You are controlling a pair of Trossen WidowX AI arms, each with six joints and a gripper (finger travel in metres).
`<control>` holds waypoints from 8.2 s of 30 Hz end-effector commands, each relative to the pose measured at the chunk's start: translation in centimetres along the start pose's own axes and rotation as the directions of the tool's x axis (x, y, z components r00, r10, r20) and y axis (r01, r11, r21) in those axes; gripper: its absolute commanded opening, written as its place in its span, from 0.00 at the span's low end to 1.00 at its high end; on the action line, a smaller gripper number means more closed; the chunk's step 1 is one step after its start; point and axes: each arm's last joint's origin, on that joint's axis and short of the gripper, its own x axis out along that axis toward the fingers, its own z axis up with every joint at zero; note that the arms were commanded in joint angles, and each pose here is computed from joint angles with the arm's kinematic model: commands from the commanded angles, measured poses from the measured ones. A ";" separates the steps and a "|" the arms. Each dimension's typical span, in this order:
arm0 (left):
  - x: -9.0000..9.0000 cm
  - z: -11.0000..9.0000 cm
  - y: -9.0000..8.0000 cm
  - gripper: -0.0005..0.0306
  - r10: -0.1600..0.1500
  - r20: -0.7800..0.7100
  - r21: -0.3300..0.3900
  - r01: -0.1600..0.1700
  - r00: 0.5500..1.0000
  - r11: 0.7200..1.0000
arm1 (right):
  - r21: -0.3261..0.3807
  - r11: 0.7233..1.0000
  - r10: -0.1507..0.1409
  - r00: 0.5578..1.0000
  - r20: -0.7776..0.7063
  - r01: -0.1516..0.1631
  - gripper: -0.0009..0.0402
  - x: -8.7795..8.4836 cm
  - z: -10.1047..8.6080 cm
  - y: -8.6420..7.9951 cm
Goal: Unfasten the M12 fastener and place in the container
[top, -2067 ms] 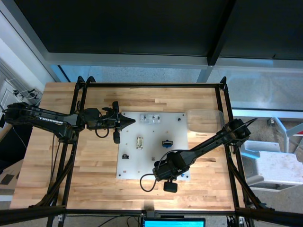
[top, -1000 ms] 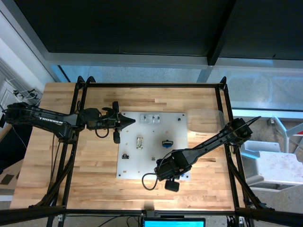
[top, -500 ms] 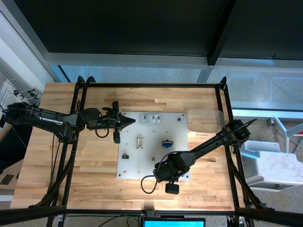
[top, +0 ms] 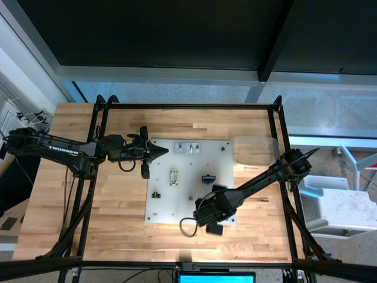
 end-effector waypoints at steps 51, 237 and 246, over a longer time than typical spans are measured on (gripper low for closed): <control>0.0 0.0 0.0 0.02 0.000 0.000 0.000 0.000 1.000 1.000 | 0.036 0.999 -0.024 0.999 0.026 0.023 0.02 -0.5 0.2 -0.5; 0.0 0.0 0.0 0.02 0.000 0.000 0.000 0.000 1.000 1.000 | 0.037 0.996 0.085 0.996 0.022 -0.086 0.09 -7.1 -5.6 -25.6; 0.0 0.0 0.0 0.02 0.000 0.000 0.000 0.000 1.000 1.000 | 0.175 0.982 0.070 0.997 -0.009 -0.068 0.09 -6.3 -7.8 -28.4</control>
